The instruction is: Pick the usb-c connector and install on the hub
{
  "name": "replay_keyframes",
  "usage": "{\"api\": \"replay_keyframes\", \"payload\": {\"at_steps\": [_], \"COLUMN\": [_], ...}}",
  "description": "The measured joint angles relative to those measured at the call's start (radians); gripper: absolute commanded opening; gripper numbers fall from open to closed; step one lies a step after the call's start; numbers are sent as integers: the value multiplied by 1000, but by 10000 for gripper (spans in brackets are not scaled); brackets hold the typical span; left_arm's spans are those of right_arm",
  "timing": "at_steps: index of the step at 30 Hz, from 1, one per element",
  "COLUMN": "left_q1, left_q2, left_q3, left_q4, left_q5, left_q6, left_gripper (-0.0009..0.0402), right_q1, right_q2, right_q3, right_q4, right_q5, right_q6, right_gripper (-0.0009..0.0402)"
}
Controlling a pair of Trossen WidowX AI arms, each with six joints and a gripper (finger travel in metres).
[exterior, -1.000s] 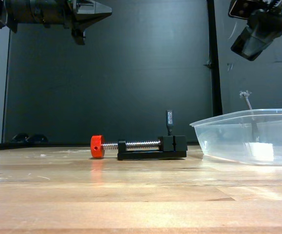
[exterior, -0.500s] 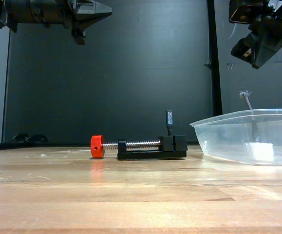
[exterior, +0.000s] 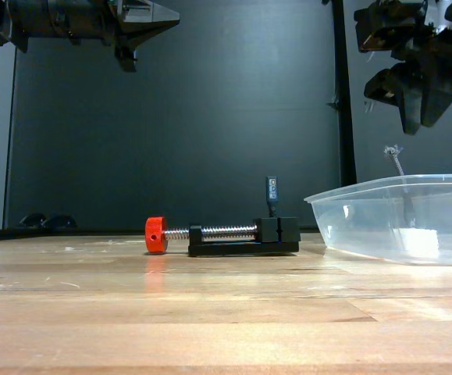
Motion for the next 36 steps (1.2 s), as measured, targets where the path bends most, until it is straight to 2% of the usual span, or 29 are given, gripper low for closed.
{"api": "replay_keyframes", "payload": {"at_steps": [6, 9, 12, 36], "left_q1": [0, 0, 0, 0], "left_q2": [0, 0, 0, 0], "left_q3": [0, 0, 0, 0], "left_q4": [0, 0, 0, 0], "left_q5": [0, 0, 0, 0], "left_q6": [0, 0, 0, 0], "left_gripper": [0, 0, 0, 0], "right_q1": [13, 16, 18, 39], "right_q2": [63, 84, 104, 241], "right_q3": [0, 0, 0, -19], "right_q4": [15, 17, 29, 148], "right_q5": [0, 23, 30, 30], "right_q6": [46, 62, 75, 110], "right_gripper": [158, 164, 166, 165]}}
